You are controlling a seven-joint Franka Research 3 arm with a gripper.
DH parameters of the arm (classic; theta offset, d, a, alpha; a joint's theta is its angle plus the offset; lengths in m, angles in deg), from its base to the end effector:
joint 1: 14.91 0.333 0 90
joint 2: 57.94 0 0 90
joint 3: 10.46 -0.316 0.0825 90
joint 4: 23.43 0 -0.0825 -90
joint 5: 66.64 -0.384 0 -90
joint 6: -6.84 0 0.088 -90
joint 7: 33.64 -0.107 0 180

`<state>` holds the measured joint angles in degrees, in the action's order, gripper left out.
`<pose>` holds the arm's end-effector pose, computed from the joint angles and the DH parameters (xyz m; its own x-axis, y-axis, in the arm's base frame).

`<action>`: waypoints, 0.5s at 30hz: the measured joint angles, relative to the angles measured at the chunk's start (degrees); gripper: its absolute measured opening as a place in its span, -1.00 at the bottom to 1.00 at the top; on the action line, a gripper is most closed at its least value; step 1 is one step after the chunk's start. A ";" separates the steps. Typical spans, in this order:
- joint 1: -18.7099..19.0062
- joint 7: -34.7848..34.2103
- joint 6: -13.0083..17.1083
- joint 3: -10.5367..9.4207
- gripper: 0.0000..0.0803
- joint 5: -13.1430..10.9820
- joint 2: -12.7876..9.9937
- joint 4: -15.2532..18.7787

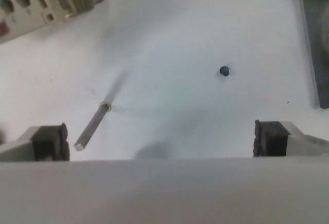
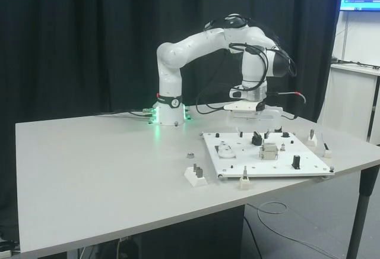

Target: Insert square peg 1.

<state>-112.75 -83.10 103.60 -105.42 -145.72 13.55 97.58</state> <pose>0.5373 0.0874 0.2392 0.0598 -0.9919 -0.1121 -0.9960 -0.0667 0.0592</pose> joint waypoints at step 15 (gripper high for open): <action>0.17 -0.97 -1.55 -0.01 0.99 1.09 0.00 -0.02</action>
<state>-112.58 -84.07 102.05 -105.43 -144.63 13.55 97.56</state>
